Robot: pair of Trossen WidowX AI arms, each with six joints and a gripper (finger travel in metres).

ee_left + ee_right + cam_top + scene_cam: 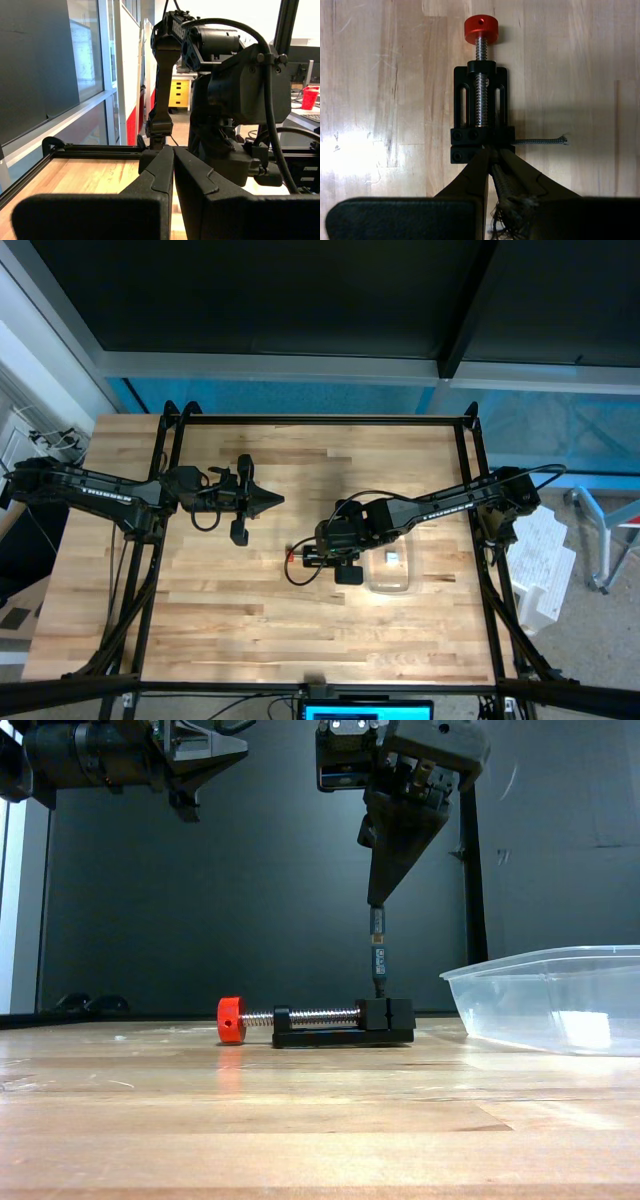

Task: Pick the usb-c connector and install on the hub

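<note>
Right gripper point(378, 903) points straight down over the table's centre, pinching the upright connector point(379, 958), whose lower end meets the vise point(340, 1025); how deep it sits cannot be told. Left gripper point(274, 500) lies level, raised, left of the vise, fingers pressed together. Tub point(520, 1005) at right.
</note>
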